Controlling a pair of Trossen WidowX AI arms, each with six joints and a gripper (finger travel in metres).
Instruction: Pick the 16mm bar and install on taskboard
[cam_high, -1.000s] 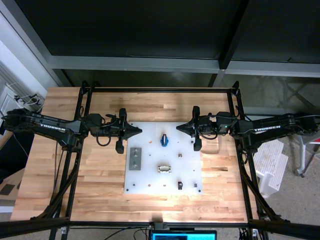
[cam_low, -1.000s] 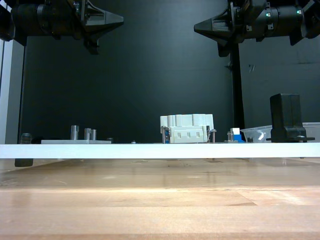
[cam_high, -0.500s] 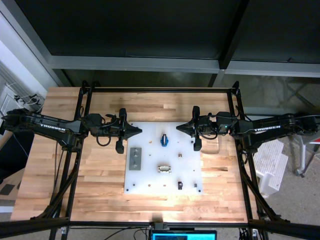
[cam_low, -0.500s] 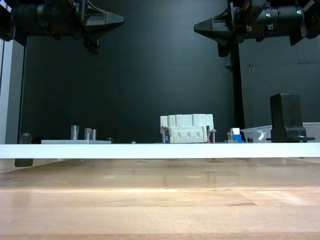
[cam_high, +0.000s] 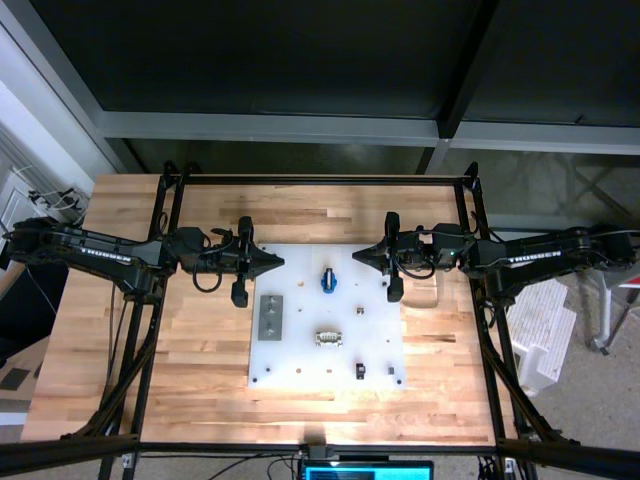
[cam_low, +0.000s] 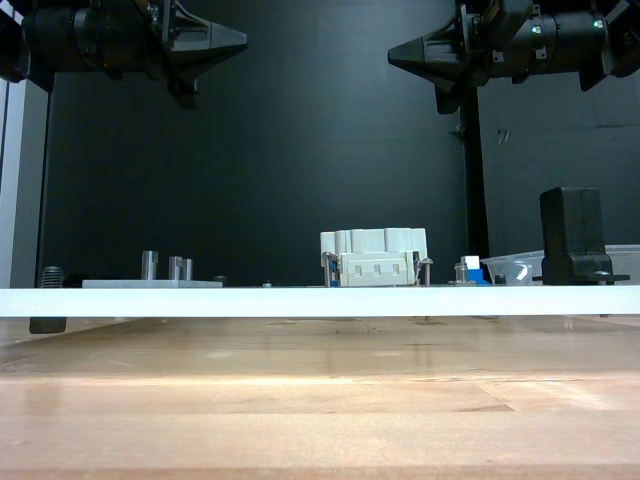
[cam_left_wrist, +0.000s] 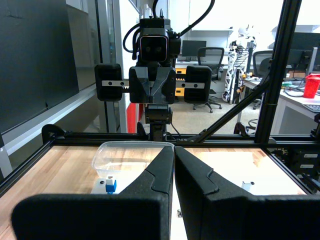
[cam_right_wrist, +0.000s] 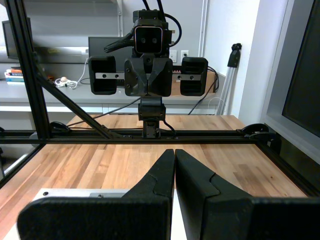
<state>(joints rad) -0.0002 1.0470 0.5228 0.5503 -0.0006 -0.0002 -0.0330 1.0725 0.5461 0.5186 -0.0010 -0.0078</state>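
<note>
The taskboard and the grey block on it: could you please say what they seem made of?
Taskboard: likely matte white plastic, flat and uniform. Block: probably bare metal, dull grey with holes. Left hand and right hand, both shut, hover above the board's far edge.

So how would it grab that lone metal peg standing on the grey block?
Probably take the peg by its bare upper end, from straight above: it stands upright on the grey block, so only the top is free. The left gripper and right gripper both hang shut, high above the taskboard.
</note>
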